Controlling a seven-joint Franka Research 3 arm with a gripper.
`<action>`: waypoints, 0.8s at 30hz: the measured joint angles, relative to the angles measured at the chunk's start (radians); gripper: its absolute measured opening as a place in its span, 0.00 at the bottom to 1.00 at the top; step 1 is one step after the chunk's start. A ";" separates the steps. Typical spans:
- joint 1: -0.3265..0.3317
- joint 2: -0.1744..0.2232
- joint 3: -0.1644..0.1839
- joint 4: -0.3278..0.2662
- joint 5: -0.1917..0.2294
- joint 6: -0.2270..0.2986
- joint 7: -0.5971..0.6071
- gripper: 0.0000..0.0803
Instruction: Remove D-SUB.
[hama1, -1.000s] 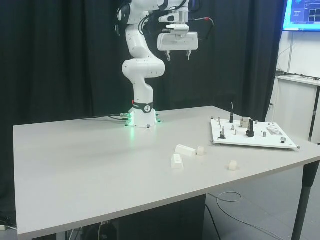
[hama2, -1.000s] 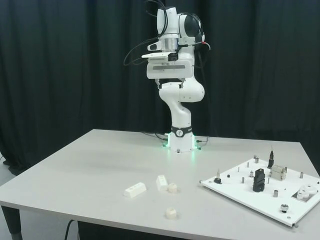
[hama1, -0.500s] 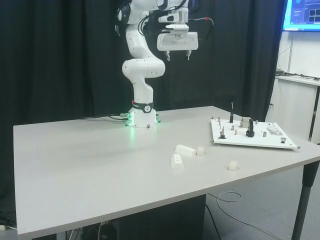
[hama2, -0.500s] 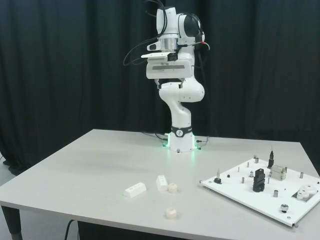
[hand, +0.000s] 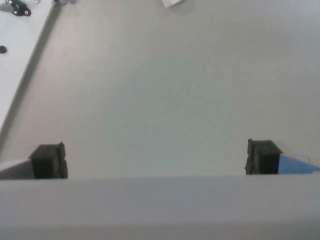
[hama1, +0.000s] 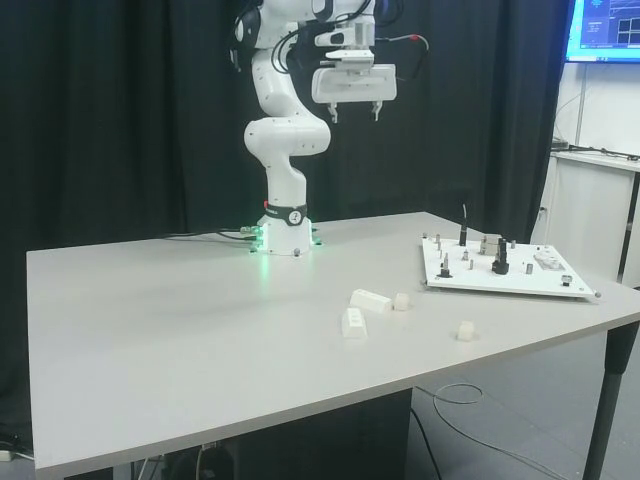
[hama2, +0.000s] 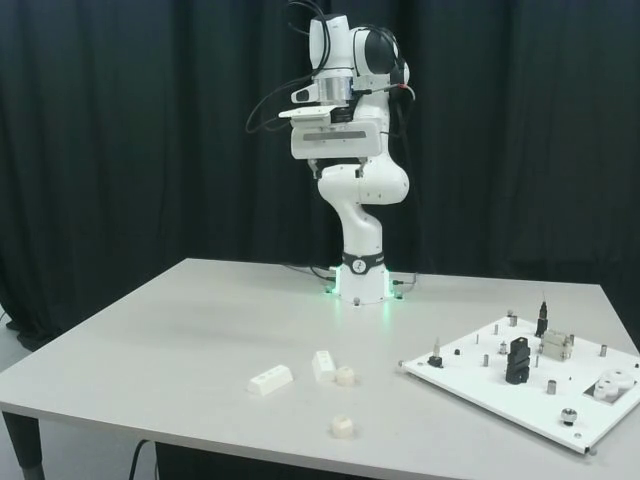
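Note:
A white board (hama1: 520, 280) (hama2: 500, 385) lies on the right part of the grey table and carries several small pegs and fittings. Among them is a grey metal connector block (hama1: 490, 244) (hama2: 556, 345), which may be the D-SUB. My gripper (hama1: 356, 114) (hama2: 338, 160) hangs high over the table near the arm's base, far from the board. It is open and holds nothing. In the wrist view the gripper (hand: 155, 159) shows two black fingertips (hand: 47, 160) wide apart over bare table, with the board's edge (hand: 15, 60) at one corner.
Several small white blocks (hama1: 370, 300) (hama2: 270, 380) lie loose on the table between the arm and the board. The arm's base (hama1: 283, 235) glows green at the back. A white cabinet (hama1: 590, 200) stands beyond the table's right end. Black curtains hang behind.
The gripper has risen slightly and shifted a little sideways, still open. Nothing on the table has moved.

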 joint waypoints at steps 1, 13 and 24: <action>0.000 0.001 0.000 0.000 0.003 0.000 0.004 1.00; 0.012 0.018 0.027 0.000 0.067 0.017 0.105 1.00; 0.022 0.062 0.110 -0.001 0.122 0.070 0.237 1.00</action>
